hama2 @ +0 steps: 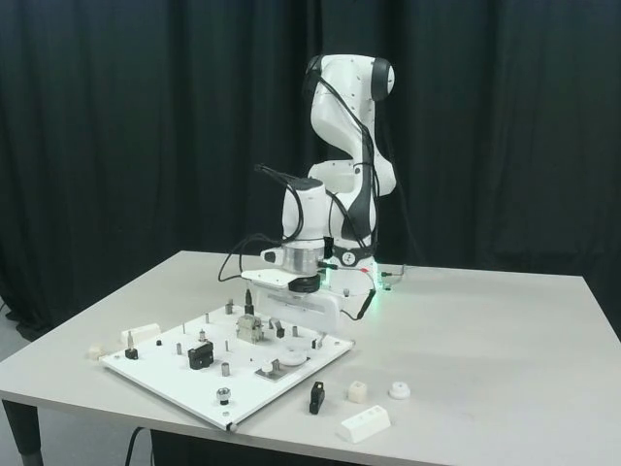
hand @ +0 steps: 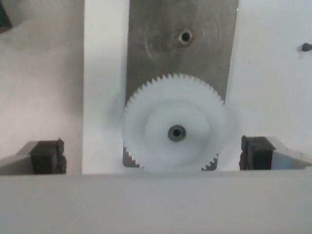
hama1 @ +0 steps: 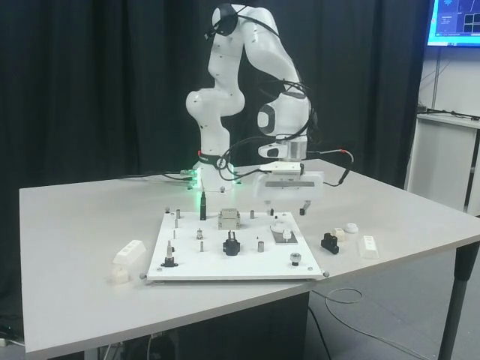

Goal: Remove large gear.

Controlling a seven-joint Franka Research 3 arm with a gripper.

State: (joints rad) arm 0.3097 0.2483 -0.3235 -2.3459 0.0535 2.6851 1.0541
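Tool (hand: 151,155): mine, spread wide, holding nothing, touching nothing; black pads (hand: 47,157) stand well outside the gear on either side.

Gear (hand: 176,129): white, large, lying flat on a grey plate (hand: 195,58), directly below my tool and between the pads. Its axis runs vertical, along my approach; a pin shows at its centre.

Board (hama1: 210,259): white, on the worktop (hama1: 82,225); the gear sits near its right edge in the first room view. Judgement: descend straight, then close across the rim.
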